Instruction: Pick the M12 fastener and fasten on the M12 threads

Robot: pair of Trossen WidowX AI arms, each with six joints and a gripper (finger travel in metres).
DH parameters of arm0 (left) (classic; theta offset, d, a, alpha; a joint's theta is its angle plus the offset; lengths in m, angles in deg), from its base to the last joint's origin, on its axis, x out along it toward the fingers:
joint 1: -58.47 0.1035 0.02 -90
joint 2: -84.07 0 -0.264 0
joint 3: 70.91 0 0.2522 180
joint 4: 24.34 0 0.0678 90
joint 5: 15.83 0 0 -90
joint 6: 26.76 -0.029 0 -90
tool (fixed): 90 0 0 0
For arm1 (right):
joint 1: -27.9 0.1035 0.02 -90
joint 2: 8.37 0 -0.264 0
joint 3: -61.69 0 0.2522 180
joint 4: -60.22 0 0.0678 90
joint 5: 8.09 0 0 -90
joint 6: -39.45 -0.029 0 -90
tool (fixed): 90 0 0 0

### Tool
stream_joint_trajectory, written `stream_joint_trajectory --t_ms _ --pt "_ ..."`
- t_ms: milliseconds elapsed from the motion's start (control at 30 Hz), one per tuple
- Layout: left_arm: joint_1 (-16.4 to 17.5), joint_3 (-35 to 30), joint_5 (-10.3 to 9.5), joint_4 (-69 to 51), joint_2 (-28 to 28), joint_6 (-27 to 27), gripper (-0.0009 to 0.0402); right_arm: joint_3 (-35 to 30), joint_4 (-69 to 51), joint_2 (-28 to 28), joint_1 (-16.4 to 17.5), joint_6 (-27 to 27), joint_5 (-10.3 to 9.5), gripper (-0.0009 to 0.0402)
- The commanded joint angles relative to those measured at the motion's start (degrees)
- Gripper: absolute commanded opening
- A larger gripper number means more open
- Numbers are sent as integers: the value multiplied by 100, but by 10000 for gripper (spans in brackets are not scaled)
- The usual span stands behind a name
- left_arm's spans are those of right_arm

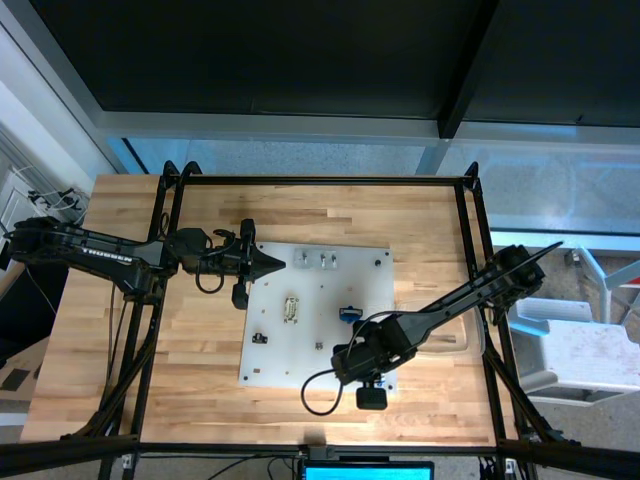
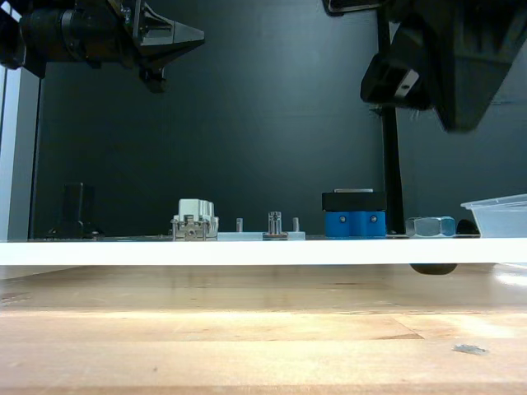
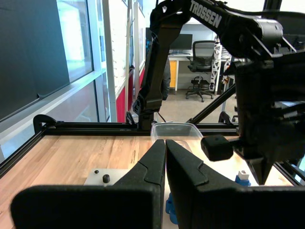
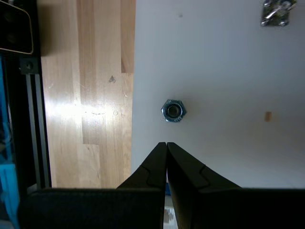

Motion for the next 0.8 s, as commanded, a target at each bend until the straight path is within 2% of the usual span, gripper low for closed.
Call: stream_joint_trajectory --t_ms 33,800 --pt "2 -2 2 2 0 0 0 4 0 -136 4 -22 2 0" --pt "0 -2 2 2 0 0 0 4 9 -212 11 -20 -7 0"
